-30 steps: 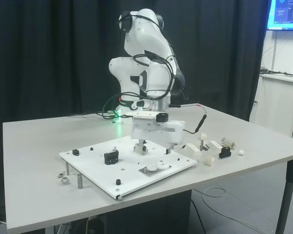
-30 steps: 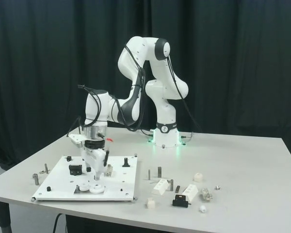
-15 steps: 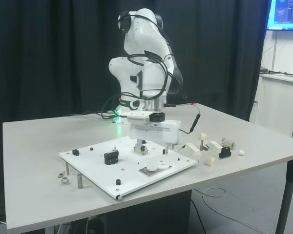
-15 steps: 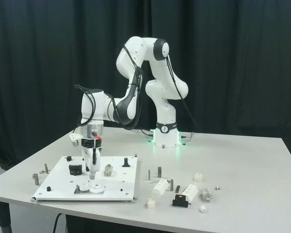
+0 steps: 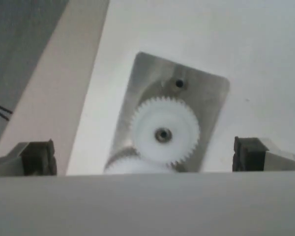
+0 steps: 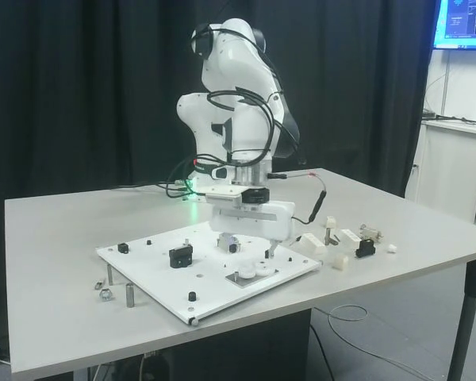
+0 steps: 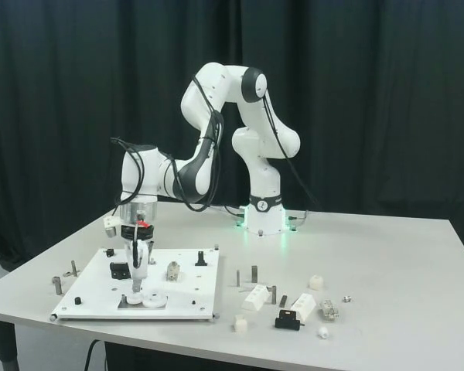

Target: Remove medium gear.

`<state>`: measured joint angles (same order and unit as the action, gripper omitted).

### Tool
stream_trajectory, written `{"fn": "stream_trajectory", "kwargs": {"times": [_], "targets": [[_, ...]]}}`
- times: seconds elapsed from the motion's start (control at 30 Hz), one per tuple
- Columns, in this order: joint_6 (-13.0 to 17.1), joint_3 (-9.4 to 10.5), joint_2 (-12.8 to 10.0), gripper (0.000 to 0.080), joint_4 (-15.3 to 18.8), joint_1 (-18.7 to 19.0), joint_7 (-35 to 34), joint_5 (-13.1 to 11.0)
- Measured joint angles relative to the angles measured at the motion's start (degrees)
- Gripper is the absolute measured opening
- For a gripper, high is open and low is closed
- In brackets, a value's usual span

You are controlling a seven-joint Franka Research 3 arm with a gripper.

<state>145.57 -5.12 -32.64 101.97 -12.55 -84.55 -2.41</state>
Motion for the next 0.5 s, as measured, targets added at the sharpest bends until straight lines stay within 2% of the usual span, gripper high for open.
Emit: {"fn": "stream_trajectory", "kwargs": {"times": [0.27, 0.5], "targets": [[-5.0, -0.24, -3.6, 0.08, -5.9, 0.0, -0.6, 0.0], [-9.6, -1.06, -5.6, 0.08, -9.2, 0.0, -0.7, 0.0]]}}
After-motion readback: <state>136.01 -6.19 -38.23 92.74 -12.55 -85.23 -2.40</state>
